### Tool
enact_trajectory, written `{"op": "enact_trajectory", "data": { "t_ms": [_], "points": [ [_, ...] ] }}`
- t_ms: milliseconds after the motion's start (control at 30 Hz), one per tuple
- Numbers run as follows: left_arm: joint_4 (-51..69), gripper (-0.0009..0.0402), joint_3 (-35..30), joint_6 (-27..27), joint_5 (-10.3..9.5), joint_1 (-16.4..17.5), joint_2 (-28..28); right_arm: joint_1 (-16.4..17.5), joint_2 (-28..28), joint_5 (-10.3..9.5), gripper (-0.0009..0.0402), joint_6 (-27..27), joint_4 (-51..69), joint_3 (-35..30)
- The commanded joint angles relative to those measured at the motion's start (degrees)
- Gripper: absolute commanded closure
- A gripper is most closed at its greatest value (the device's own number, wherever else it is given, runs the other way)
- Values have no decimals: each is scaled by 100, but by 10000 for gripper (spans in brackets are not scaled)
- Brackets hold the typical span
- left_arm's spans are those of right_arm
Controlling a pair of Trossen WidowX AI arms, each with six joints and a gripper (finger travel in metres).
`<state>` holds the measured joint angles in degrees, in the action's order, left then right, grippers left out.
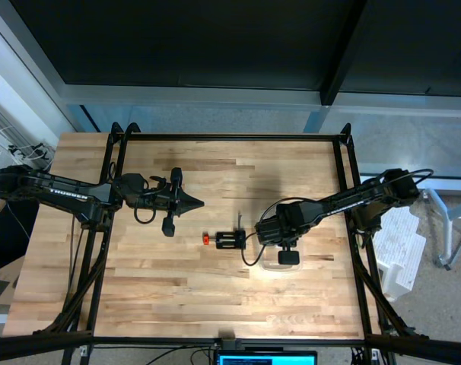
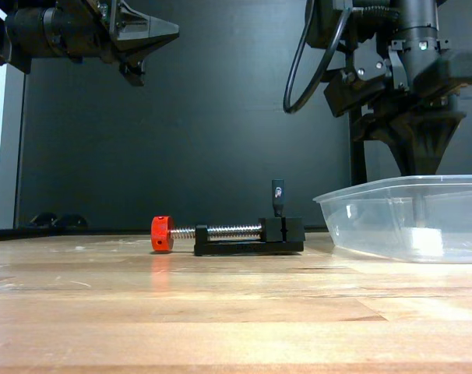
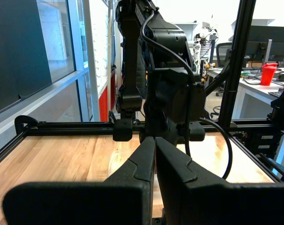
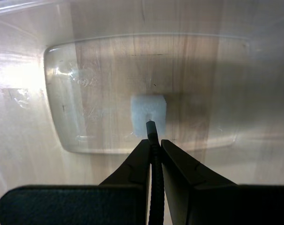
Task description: Pick the USB-C connector and install on taskboard
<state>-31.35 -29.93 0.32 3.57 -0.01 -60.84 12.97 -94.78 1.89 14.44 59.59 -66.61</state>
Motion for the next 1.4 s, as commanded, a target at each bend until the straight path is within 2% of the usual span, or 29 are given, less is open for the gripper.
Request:
{"op": "enact_trajectory", "data": {
  "t_ms": [33,667,1233,1400],
  "points": [
    [-2,393,-2,0,2,0,-2,4,114,-7,393,11,177,-68],
    [0,393,-2,0,2,0,-2,4,599,61,393,70,1379,-1010],
    [-2,393,-2,0,2,0,-2,13,614,63,393,52,1403,-1049],
    [-2,393,-2,0,2,0,-2,2,437,61,393,74,1340,-1172]
  ]
}}
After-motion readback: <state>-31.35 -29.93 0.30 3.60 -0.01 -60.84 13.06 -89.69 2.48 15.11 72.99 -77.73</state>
